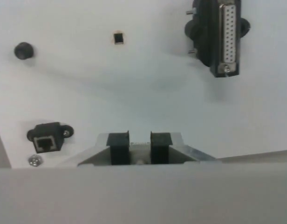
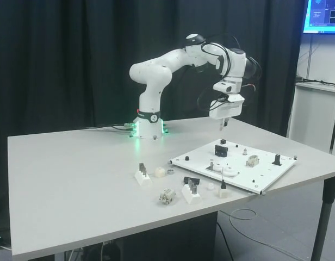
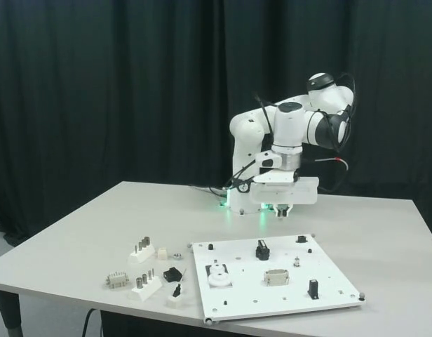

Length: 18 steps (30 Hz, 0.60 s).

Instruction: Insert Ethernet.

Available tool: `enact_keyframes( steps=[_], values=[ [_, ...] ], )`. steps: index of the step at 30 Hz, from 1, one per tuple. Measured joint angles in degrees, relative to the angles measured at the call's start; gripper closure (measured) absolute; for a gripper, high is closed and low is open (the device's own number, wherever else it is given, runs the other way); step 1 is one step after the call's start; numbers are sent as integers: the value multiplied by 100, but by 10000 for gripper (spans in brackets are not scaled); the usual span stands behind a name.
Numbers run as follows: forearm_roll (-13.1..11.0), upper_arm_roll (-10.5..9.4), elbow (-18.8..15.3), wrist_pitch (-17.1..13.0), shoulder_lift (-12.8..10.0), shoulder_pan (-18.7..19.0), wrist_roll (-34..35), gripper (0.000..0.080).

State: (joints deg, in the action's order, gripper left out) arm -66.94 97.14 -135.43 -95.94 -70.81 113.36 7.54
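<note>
On the grey table [image 3: 76, 232], the white board [image 3: 342, 281] serves as the reference for all positions noted. Left of the board, off its edge, sit several loose parts: white blocks with upright pins [image 3: 144, 249], a small metal connector [image 3: 118, 281] and a black piece [image 3: 172, 274]. Mounted on the board, from its left side across: a white round fitting [image 3: 217, 275], a black mount [image 3: 262, 250], a metal connector housing [image 3: 275, 278] and a black upright piece [image 3: 313, 288]. Above the board's far edge hangs the gripper [image 3: 283, 208], carried by the white arm [image 3: 300, 126], clear of the surface and touching nothing on it.

Wrist view findings: the Ethernet socket [image 1: 45, 141], in a black flanged housing, is fixed to the board with a screw [image 1: 35, 160] just beside it. A black round stud [image 1: 23, 50], a small square opening [image 1: 118, 38] and a multi-pin D-type connector [image 1: 227, 35] lie further across the board. The black fingertips [image 1: 118, 145] stand slightly apart with a pale ribbed item visible between them; whether they pinch it cannot be told. No Ethernet plug can be identified with certainty
</note>
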Motion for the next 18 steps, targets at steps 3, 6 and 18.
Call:
enact_keyframes(
  steps=[3,6,18],
  values=[
    [-23,-2,-48,-45,0,113,82,712],
    [-62,-4,-98,-85,0,219,126,712],
    [-306,-95,-243,-238,0,540,157,712]
  ],
)
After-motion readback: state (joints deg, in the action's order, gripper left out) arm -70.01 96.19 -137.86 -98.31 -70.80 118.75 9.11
